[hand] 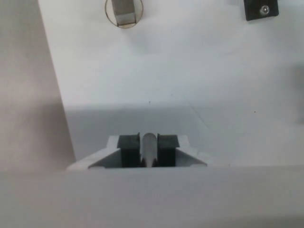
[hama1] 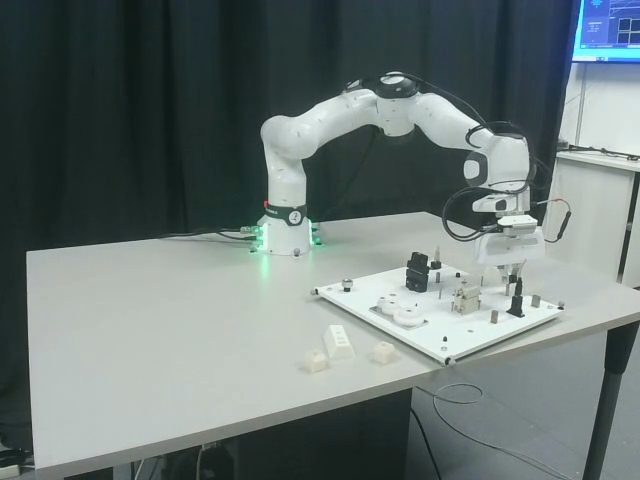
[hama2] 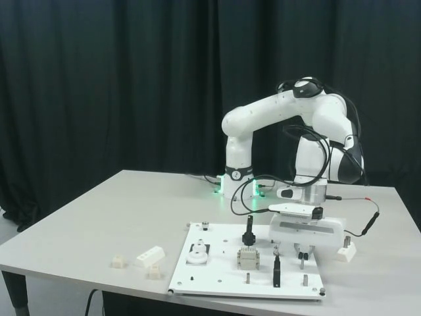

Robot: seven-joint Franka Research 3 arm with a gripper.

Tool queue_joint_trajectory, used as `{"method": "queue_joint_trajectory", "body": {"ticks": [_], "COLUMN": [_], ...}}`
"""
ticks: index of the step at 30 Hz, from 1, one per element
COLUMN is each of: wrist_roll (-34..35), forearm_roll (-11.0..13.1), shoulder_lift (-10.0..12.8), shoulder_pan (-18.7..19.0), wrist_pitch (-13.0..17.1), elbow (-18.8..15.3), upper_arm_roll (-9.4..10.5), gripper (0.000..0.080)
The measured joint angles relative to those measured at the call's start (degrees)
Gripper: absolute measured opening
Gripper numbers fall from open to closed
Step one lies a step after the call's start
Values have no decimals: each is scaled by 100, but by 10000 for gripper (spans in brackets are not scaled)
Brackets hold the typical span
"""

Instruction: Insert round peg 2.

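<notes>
1. A short grey metal round peg (hand: 149, 148) stands upright between the two black fingertip pads (hand: 128, 148) of the gripper (hand: 148, 151); the pads press against its two sides, so the gripper is clamped on the peg
2. In the wrist view the peg hangs over a bare part of the flat white assembly board (hand: 190, 71); I cannot tell from that view whether its lower end touches the board
3. In the second room view the gripper (hama2: 301, 252) sits low over the far right part of the white board (hama2: 217, 280), its fingers pointing straight down; the peg is too small to make out there
4. In the first room view the gripper (hama1: 510, 272) hangs just above the board (hama1: 450, 340), near its end farthest from the arm's base
5. The wrist view also shows a round ring-shaped fixture with a grey metal insert (hand: 124, 12) and a black square block with a small screw (hand: 261, 9), both on the board and well apart from the peg
6. The white robot arm (hama2: 276, 108) arches from its base, lit green (hama1: 284, 236), over the grey table (hama1: 150, 320)
7. Three small white blocks (hama2: 148, 255) lie on the table just beside the board; a further white block (hama2: 346, 251) lies at the board's other side
</notes>
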Motion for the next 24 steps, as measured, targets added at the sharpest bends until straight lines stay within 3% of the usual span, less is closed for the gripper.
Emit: {"method": "queue_joint_trajectory", "body": {"ticks": [14, 15, 20, 21, 24], "wrist_roll": [10, 10, 10, 10, 10], "forearm_roll": [69, 82, 85, 85, 85], "shoulder_lift": [-1, -1, -4, -5, -5], "shoulder_pan": [3, 4, 18, 21, 29], "wrist_pitch": [87, 99, 168, 187, 234], "elbow": [-16, -20, -52, -60, -80], "upper_arm_roll": [15, 18, 35, 40, 57], "gripper": [72, 122, 122, 447, 447]}}
